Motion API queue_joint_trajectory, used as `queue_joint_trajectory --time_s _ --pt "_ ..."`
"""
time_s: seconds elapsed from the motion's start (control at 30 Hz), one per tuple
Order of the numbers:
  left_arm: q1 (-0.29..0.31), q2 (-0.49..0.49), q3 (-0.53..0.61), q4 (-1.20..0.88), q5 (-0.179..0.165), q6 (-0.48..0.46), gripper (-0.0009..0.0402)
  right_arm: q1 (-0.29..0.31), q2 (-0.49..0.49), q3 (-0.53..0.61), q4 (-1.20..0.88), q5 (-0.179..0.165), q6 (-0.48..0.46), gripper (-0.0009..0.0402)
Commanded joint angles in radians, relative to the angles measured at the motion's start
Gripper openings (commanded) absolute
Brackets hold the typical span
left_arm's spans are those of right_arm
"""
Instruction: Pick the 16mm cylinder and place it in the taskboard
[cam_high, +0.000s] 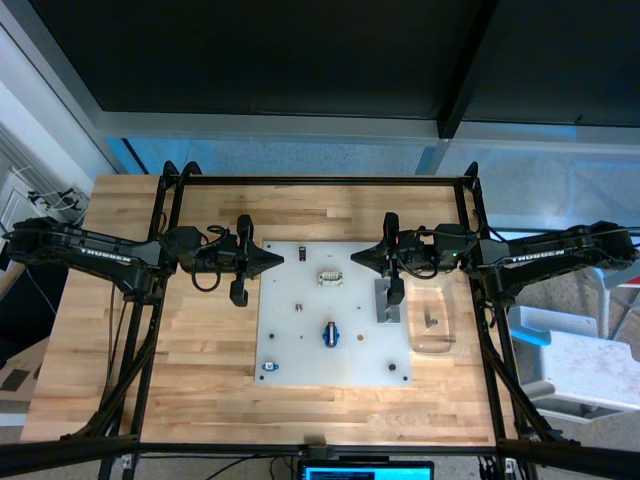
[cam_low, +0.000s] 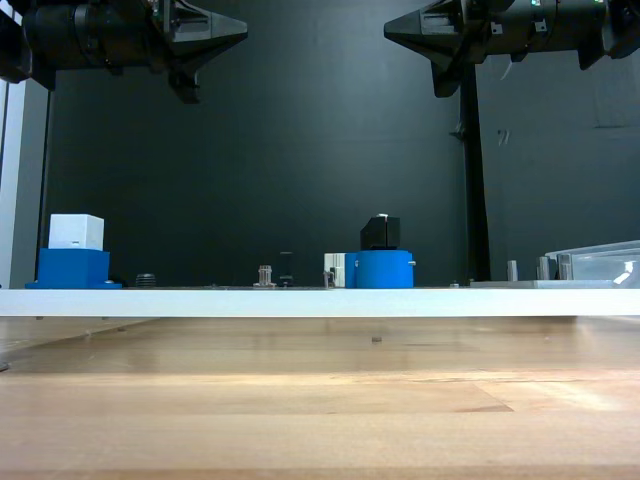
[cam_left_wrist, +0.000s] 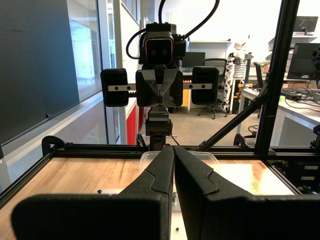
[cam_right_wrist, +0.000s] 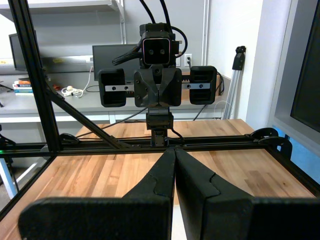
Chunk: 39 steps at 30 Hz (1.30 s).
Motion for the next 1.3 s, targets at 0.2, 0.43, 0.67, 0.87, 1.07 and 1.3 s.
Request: queue_joint_trajectory --time_s 0.2,0.43,0.67,0.87,1.07,1.3 --pt "0.000 0.000 0.000 0.000 0.000 0.001 0.0000 0.000 0.000 0.000 0.000 0.000 0.000 0.0000" --pt "0.000 0.000 0.000 0.000 0.000 0.000 0.0000 0.000 0.000 0.001 0.000 0.002 0.027 0.0000" --pt "0.000 0.000 0.000 0.000 0.000 0.000 0.0000 0.000 -0.001 0.001 -0.028 0.000 0.076 0.0000" --pt "0.000 0.000 0.000 0.000 0.000 0.001 0.0000 0.002 -0.012 0.006 -0.115 0.000 0.097 0.0000" --pt "0.000 0.000 0.000 0.000 0.000 0.001 0.0000 0.005 -0.013 0.114 -0.372 0.000 0.084 0.0000" --pt "0.000 0.000 0.000 0.000 0.000 0.000 0.0000 0.007 -0.013 0.231 -0.647 0.000 0.083 0.0000"
